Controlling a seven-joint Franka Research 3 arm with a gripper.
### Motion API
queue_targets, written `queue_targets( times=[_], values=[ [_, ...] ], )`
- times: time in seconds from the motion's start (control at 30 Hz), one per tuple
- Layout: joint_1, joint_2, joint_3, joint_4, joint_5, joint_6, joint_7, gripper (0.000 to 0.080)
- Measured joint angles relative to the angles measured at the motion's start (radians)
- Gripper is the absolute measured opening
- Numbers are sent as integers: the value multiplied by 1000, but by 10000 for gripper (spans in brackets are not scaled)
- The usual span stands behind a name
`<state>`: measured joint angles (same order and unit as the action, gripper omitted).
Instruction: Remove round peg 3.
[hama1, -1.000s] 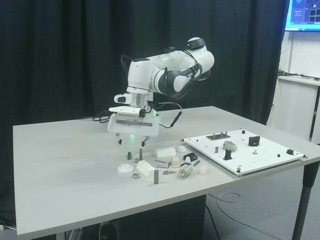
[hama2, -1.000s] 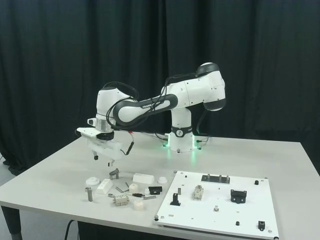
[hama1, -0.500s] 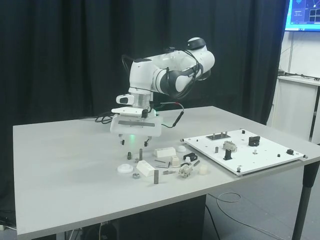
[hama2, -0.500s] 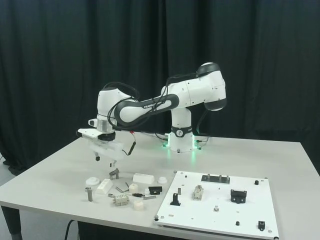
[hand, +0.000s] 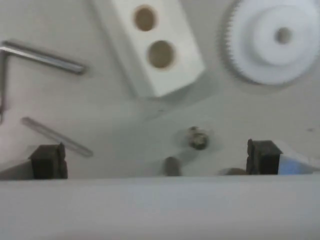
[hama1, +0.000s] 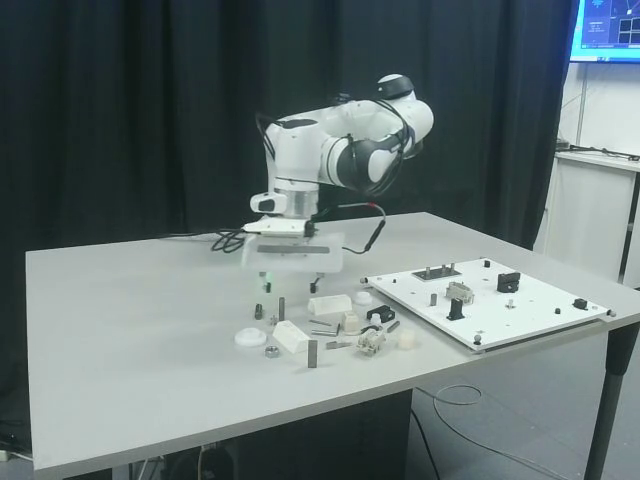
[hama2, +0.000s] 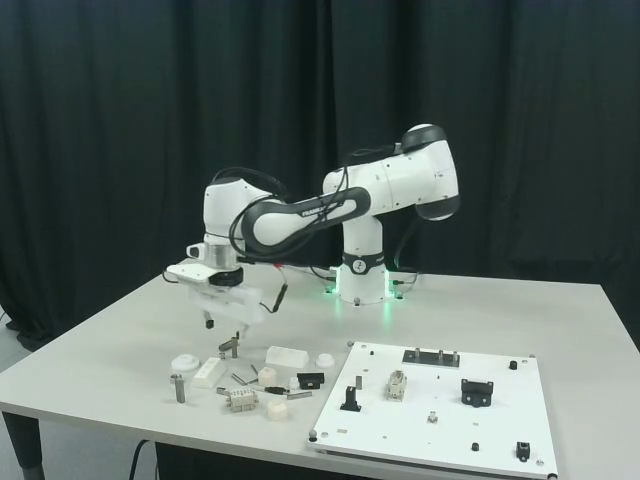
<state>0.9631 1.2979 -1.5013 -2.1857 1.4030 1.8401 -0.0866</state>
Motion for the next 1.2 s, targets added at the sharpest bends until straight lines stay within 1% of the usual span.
queue_targets(
  times=[0.27, 0.57, 1.0, 1.2],
  values=[
    [65, -3, 0, -3, 5, -34, 45, 800],
    [166, -12, 0, -6, 16, -56, 132, 800],
    [328, -26, -5, 1, 20, -51, 282, 800],
    [398, -27, -10, 5, 20, -30, 335, 800]
  ],
)
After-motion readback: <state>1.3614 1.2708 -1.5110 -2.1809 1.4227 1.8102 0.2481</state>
